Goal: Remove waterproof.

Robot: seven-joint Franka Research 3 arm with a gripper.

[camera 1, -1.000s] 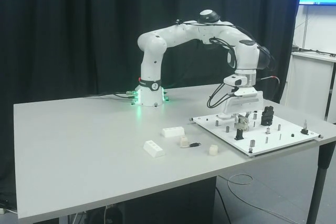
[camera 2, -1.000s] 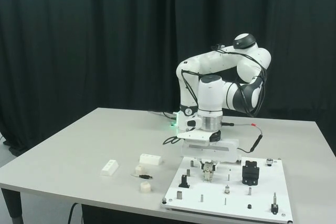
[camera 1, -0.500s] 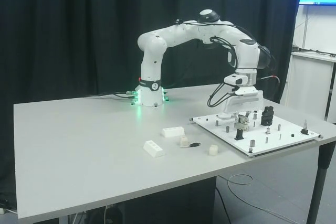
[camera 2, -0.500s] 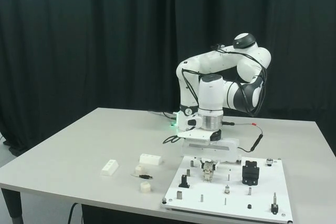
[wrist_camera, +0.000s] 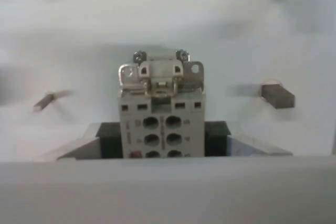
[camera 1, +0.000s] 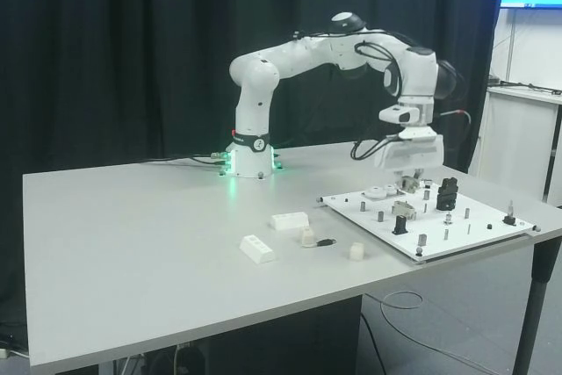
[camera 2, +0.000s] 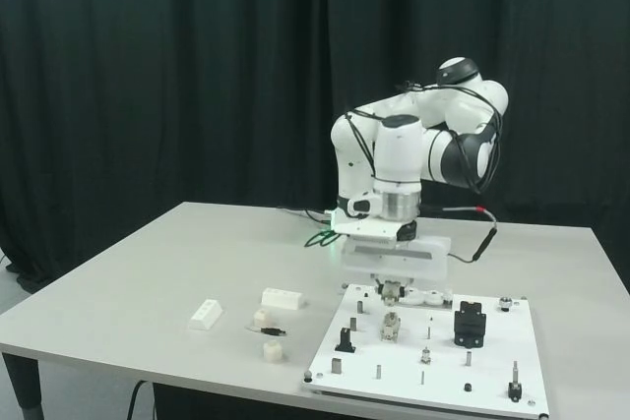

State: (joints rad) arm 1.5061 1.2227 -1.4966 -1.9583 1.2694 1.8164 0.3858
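Note:
The waterproof connector is a small block with a metal latch on top and rows of pin holes on its face. It sits between the fingers in the wrist view, with the white board behind it. My gripper hangs a little above the board, shut on this connector part. Directly beneath it a matching base piece stays on the board. From the first room view, the gripper is above that base piece.
The board carries a black clamp, a black bracket, white round parts and several short pegs. Left of the board lie two white blocks and two small white pieces.
The gripper has risen from the board and shifted slightly back, taking the connector part up with it. The base piece stayed on the board.

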